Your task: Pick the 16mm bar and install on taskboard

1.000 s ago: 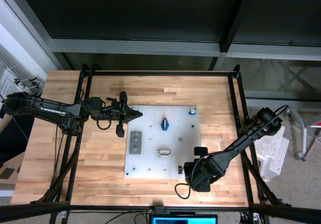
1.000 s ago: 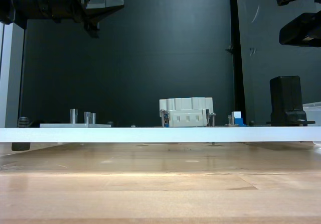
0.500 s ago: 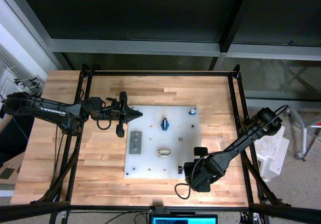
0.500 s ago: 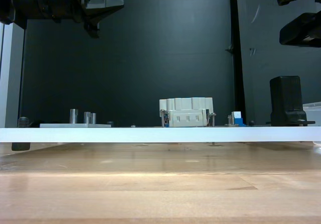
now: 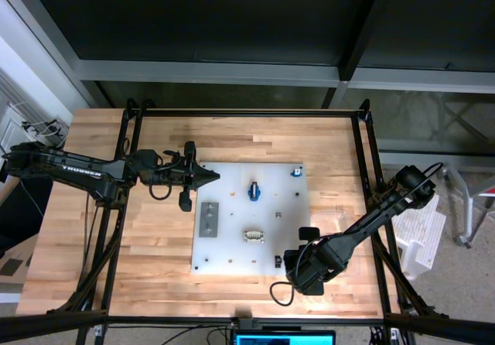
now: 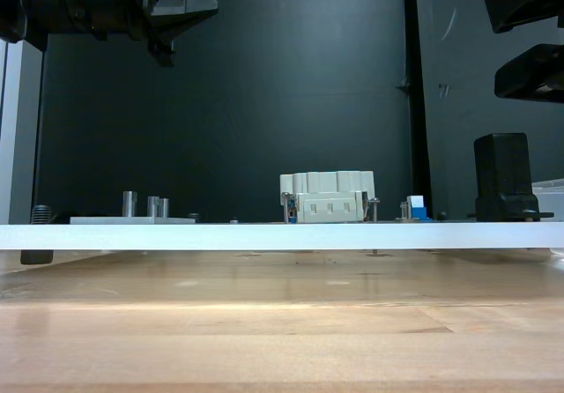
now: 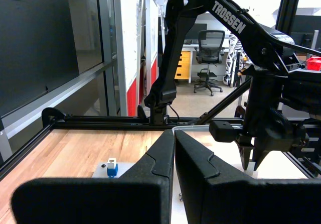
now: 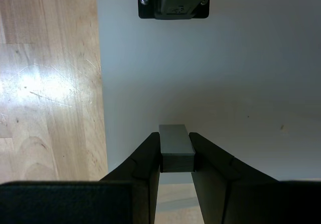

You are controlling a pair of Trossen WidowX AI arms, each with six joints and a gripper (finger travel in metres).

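Left gripper (image 5: 213, 176) hangs over the taskboard (image 5: 232, 206) at its far-left corner, right gripper (image 5: 300, 266) at its near-right corner.

The right gripper (image 8: 175, 142) grips the grey 16mm bar (image 8: 177, 156) in its jaws over the white taskboard (image 8: 225, 73).

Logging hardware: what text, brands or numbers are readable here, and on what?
"TROSSEN": white letters on the right arm.
"TROSSEN": tiny, barely legible, on the left arm.
Nothing readable on the taskboard, the shut left hand above its far-left corner, or the right hand gripping the 16mm bar above its near-right corner.
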